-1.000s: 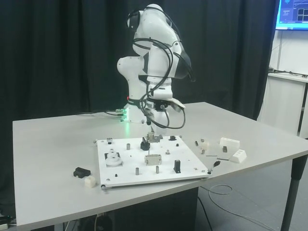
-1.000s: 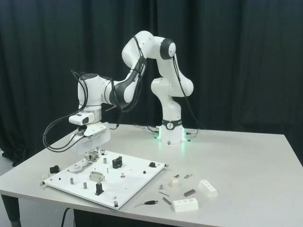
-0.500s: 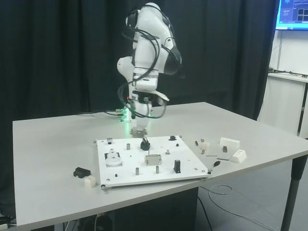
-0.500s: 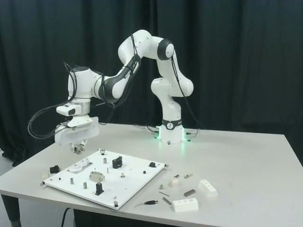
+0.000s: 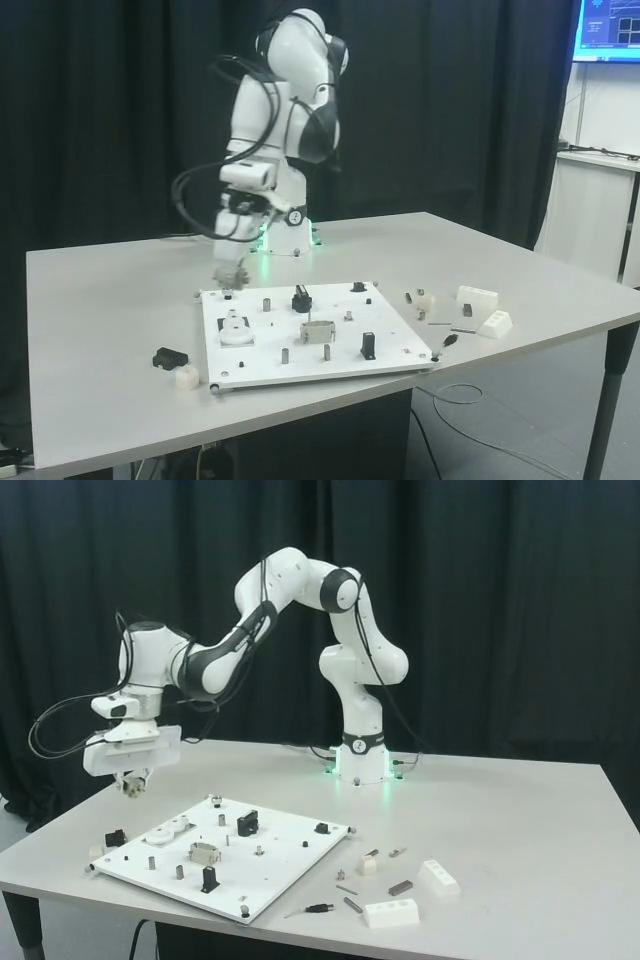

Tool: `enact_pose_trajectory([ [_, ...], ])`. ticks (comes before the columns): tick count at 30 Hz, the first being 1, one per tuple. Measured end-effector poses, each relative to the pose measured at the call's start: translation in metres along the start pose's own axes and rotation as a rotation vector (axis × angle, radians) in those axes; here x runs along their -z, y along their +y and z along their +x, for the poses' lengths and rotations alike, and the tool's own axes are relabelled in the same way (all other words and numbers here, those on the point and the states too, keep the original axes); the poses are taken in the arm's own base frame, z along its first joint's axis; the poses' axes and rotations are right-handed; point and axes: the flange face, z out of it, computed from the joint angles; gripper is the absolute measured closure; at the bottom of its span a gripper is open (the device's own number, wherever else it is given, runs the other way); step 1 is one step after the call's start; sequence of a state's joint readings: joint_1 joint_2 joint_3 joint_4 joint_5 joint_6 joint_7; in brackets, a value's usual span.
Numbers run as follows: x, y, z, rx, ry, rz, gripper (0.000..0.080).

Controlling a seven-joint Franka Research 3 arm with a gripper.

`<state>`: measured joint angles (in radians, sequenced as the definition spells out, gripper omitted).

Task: Place waterproof.

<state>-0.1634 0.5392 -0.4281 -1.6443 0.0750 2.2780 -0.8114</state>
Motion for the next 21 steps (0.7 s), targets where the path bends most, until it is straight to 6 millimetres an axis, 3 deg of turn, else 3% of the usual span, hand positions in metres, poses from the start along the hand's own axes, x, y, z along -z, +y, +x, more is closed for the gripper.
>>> enact_pose_trajectory([
  [10,-0.035,0.034,-0.040,-0.063,-0.026,0.019,0.0492],
  [21,-0.077,0.052,-0.075,-0.073,-0.031,0.082,0.0492],
])
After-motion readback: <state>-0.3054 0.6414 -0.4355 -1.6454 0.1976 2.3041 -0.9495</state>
